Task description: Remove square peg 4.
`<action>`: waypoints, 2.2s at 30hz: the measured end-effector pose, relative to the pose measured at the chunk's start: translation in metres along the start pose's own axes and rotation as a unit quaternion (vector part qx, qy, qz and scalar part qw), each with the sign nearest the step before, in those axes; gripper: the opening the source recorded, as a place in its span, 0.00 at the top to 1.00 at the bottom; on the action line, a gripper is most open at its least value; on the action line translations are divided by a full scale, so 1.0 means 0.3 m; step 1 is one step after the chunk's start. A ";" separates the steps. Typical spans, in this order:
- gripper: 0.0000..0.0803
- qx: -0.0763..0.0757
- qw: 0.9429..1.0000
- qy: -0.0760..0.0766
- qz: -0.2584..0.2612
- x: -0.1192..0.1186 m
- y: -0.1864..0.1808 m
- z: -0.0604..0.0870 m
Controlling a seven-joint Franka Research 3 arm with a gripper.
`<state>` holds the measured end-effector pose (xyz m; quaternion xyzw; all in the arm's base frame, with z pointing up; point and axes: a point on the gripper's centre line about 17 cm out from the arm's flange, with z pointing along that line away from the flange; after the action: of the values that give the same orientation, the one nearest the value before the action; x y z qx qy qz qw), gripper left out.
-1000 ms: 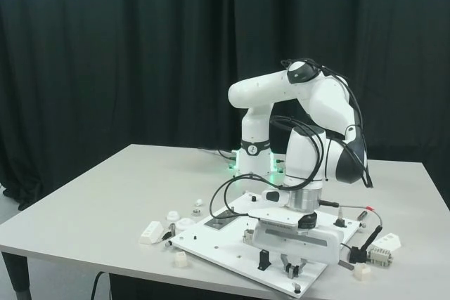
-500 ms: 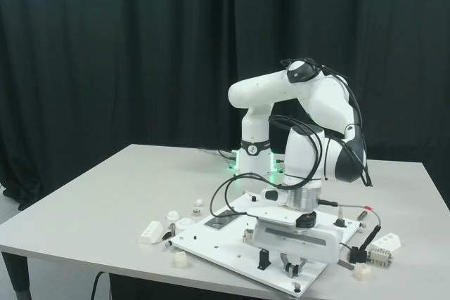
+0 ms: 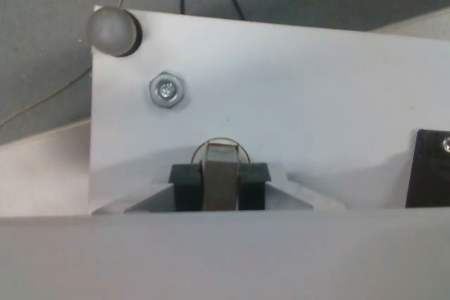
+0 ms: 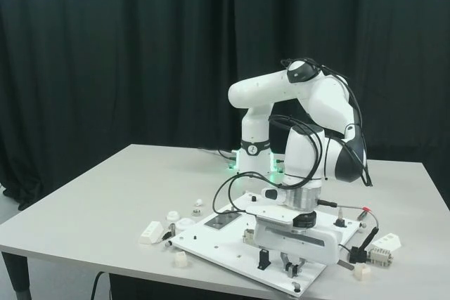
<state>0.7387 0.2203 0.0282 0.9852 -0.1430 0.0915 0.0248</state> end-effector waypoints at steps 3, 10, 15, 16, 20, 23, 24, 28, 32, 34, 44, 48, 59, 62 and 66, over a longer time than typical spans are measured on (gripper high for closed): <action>0.87 0.000 1.000 0.000 0.006 0.001 0.000 -0.001; 0.88 0.000 1.000 0.001 0.020 0.003 0.000 -0.002; 0.88 0.000 1.000 0.002 0.027 0.004 0.000 -0.003; 0.88 0.000 1.000 0.002 0.029 0.004 0.000 -0.003; 0.88 0.000 0.999 0.003 0.041 0.007 0.000 -0.006; 0.88 0.000 0.999 0.004 0.043 0.008 -0.001 -0.008; 0.88 0.000 0.999 0.004 0.043 0.008 -0.001 -0.009; 0.88 -0.001 0.999 0.005 0.041 0.010 -0.001 -0.012; 0.88 -0.003 0.999 0.006 0.036 0.010 -0.001 -0.015; 0.88 -0.003 0.999 0.006 0.032 0.010 -0.001 -0.015; 0.88 -0.003 0.999 0.007 0.033 0.012 0.000 -0.017; 0.88 -0.003 0.999 0.007 0.038 0.013 0.001 -0.017; 0.88 -0.003 0.998 0.010 0.057 0.019 0.000 -0.026; 0.88 -0.003 0.998 0.011 0.059 0.020 0.000 -0.028; 0.88 -0.003 0.998 0.011 0.064 0.022 0.000 -0.030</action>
<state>0.7432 0.2191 0.0384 0.9728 -0.2059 0.1035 0.0240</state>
